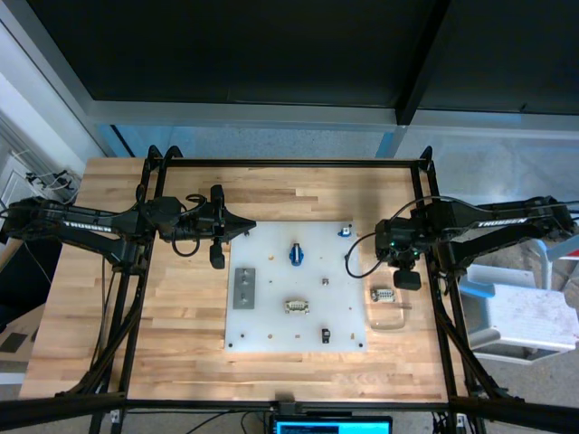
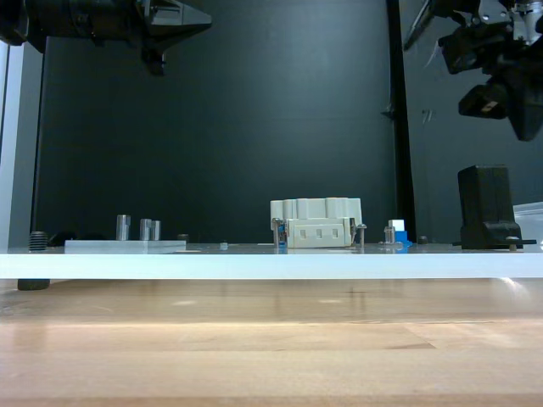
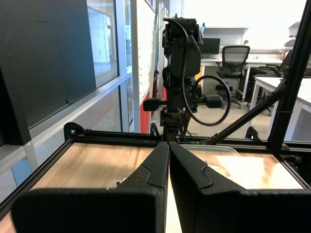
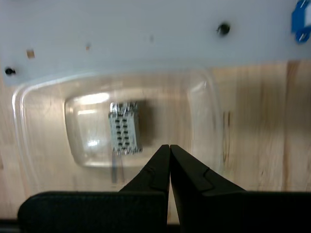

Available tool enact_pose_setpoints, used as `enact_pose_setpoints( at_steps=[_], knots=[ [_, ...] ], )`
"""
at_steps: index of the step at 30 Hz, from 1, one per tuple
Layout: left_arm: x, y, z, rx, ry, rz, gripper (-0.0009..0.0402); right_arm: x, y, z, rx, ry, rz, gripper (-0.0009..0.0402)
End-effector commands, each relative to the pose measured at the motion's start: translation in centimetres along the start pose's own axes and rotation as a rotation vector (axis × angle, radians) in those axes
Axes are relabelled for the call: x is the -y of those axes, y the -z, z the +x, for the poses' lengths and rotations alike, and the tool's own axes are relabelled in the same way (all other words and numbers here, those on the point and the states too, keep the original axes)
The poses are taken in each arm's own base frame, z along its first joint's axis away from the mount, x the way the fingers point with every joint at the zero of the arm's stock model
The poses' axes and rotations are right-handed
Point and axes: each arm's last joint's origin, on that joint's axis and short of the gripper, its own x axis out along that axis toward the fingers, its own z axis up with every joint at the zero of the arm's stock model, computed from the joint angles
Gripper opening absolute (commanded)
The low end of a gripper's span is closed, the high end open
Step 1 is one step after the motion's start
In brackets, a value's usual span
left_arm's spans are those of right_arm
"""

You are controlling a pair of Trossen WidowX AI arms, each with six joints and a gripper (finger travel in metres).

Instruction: Pick the HAN10E connector and install in the HAN10E hub

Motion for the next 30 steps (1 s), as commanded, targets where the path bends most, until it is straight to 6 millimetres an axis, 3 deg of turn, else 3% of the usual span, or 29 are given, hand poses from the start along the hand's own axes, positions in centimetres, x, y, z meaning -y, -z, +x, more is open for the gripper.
enact_pose_setpoints(
  at_steps=[1,19,23,30],
  knots=[
    [0.0,0.0,0.0,0.0,0.0,0.0,0.0,-0.5,0.2,0.3,-0.043,0.01,0.005,0.0],
    [0.0,0.0,0.0,0.0,0.0,0.0,0.0,-3.2,0.9,0.5,-0.04,0.033,0.017,0.0007],
    [0.0,0.0,0.0,0.0,0.0,0.0,0.0,-3.7,0.8,0.7,-0.036,0.026,-0.003,0.0055],
    [0.0,0.0,0.0,0.0,0.0,0.0,0.0,-4.4,0.1,1.6,-0.072,0.04,-0.026,0.019]
  ],
)
